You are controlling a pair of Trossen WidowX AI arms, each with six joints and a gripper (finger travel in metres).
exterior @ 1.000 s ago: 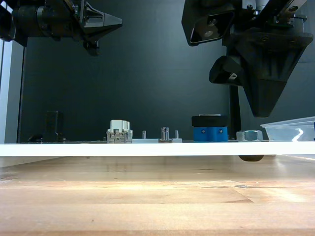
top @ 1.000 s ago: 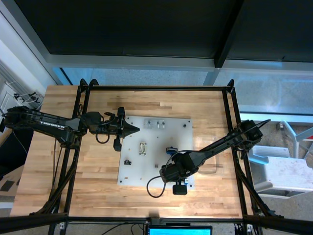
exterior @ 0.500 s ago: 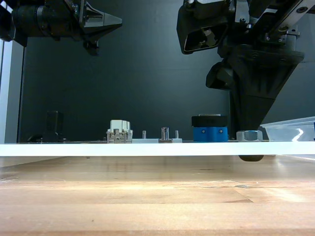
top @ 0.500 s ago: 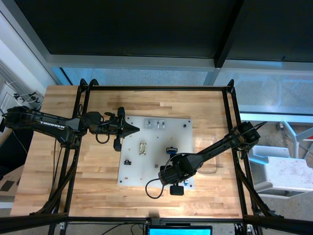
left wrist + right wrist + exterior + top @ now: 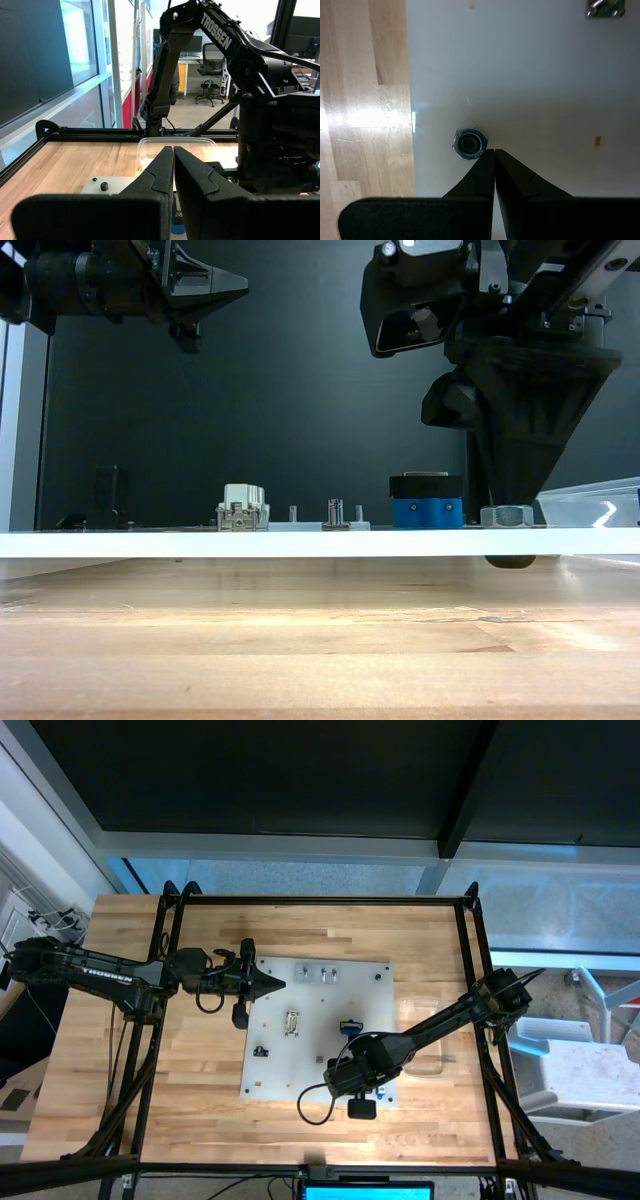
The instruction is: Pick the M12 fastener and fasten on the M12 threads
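Observation:
The small silver M12 nut (image 5: 469,144) sits flat on the white board (image 5: 545,75) with the dark stud end showing in its hole, so it is on its stud. In the low view the nut (image 5: 506,516) rests at board level and no ribs show below it. My right gripper (image 5: 494,150) is shut and empty, pointing straight down, with its tips at the nut's edge (image 5: 508,502). In the high view the right gripper (image 5: 372,1082) covers the nut. My left gripper (image 5: 278,984) is shut, empty and held high over the board's far left edge (image 5: 238,282).
A clear tray (image 5: 430,1042) lies on the table right of the board, behind the nut in the low view (image 5: 600,505). A blue-and-black block (image 5: 427,502), a silver post (image 5: 335,512) and a white connector (image 5: 241,510) stand mid-board.
The right gripper has come down and slightly left, from well above the board to the nut's edge. The nut and the left arm have not moved.

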